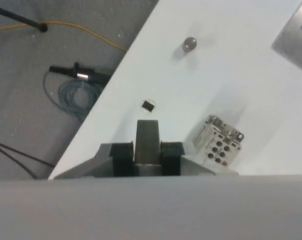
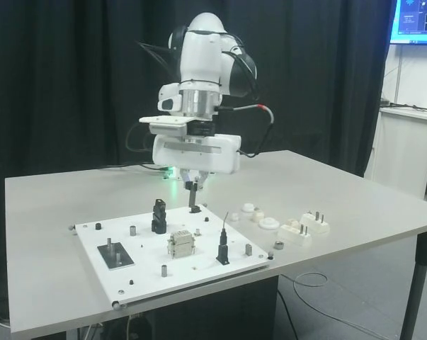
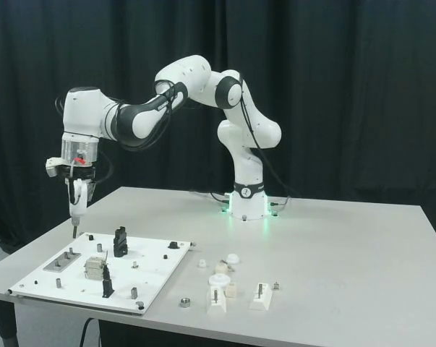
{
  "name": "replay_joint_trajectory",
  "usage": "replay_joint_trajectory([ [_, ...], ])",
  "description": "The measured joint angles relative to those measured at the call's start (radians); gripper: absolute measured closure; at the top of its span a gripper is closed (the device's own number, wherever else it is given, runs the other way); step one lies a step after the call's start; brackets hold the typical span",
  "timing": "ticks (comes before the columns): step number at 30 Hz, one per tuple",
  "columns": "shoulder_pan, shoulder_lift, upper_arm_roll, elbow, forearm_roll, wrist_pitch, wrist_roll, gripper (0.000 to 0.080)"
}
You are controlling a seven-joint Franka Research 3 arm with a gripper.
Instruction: Insert square peg 3.
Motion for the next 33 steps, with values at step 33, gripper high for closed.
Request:
replay_joint_trajectory([
  [33, 0.006, 0.092, -0.03, 0.086, 0.051, -0.117, 0.079, 0.0693],
])
